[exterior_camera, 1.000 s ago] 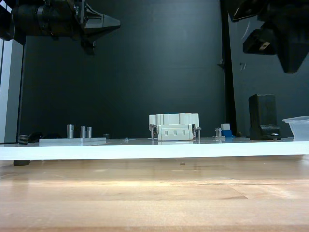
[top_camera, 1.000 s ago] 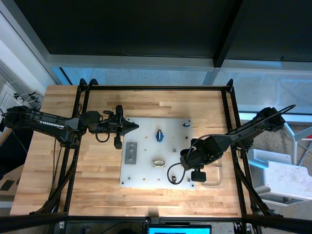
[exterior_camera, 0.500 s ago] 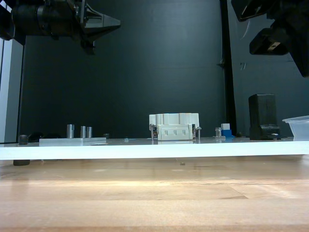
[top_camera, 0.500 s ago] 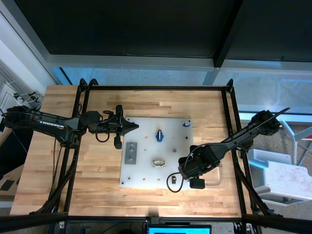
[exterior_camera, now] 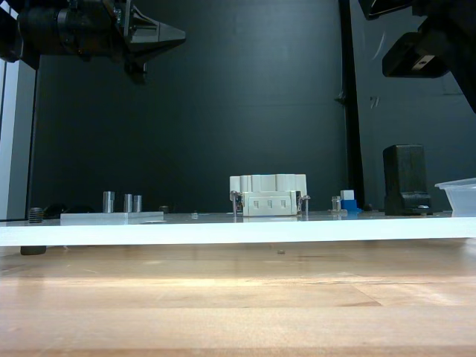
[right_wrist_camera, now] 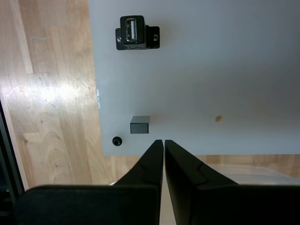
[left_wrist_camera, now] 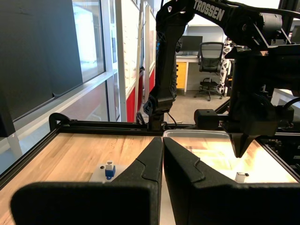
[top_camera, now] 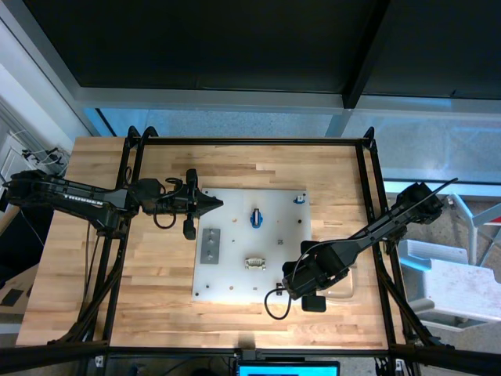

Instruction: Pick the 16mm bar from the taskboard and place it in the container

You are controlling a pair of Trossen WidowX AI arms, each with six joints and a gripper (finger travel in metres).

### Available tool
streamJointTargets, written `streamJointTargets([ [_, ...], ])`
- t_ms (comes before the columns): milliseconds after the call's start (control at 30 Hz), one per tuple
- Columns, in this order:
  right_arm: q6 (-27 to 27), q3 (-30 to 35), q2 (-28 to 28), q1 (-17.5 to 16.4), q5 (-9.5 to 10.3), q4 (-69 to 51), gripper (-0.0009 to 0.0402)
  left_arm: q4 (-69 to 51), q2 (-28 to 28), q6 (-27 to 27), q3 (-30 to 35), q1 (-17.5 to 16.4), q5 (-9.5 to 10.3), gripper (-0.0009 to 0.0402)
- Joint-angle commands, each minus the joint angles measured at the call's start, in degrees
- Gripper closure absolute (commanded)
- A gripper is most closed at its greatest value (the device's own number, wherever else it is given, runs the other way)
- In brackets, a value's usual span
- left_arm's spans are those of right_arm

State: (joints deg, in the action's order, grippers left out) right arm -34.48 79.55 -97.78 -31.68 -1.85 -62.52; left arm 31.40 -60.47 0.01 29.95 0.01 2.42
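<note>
The white taskboard (top_camera: 235,274) lies mid-table. A tiny dull-grey peg, the 16mm bar (right_wrist_camera: 139,125), stands near the board's near-right corner, between a black USB fitting (right_wrist_camera: 137,38) and the corner screw (right_wrist_camera: 116,140); it also shows in the left wrist view (left_wrist_camera: 241,177). My right gripper (right_wrist_camera: 163,141) hangs shut above that corner (top_camera: 301,278), well clear of the board, holding nothing. The clear container (top_camera: 346,287) sits just right of the board, partly under the right arm. My left gripper (top_camera: 219,203) is shut and raised over the board's far-left corner.
On the board stand a grey block (top_camera: 210,245) with short pegs (exterior_camera: 108,201), a blue knob (top_camera: 256,218) and a white connector (exterior_camera: 268,195). A black frame (top_camera: 250,141) rims the table.
My right gripper has moved toward the near edge and slightly left, over the board's near-right corner. The left arm has stayed still.
</note>
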Motion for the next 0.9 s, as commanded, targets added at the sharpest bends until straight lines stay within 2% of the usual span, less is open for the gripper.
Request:
streamJointTargets([
  [33,-0.61,-0.02,-0.11,-0.22,-0.07,0.00,0.0346,0.00,0.00,0.00,0.00,0.00,0.00,0.0393],
  [367,-1.07,-0.42,-0.24,-0.61,-0.24,0.07,0.0225,0.00,0.00,0.00,0.00,0.00,0.00,0.0393],
  [467,-1.11,-0.46,-0.28,-0.83,-1.38,0.20,0.0201,0.00,0.00,0.00,0.00,0.00,0.00,0.0393],
  [633,-1.09,-0.74,-0.28,-1.03,-1.57,0.31,0.0176,0.00,0.00,0.00,0.00,-0.02,0.00,0.0393],
  [900,-1.09,-2.29,-0.28,-1.75,-1.68,1.95,0.0174,0.00,0.00,0.00,0.00,0.00,0.00,0.0393],
])
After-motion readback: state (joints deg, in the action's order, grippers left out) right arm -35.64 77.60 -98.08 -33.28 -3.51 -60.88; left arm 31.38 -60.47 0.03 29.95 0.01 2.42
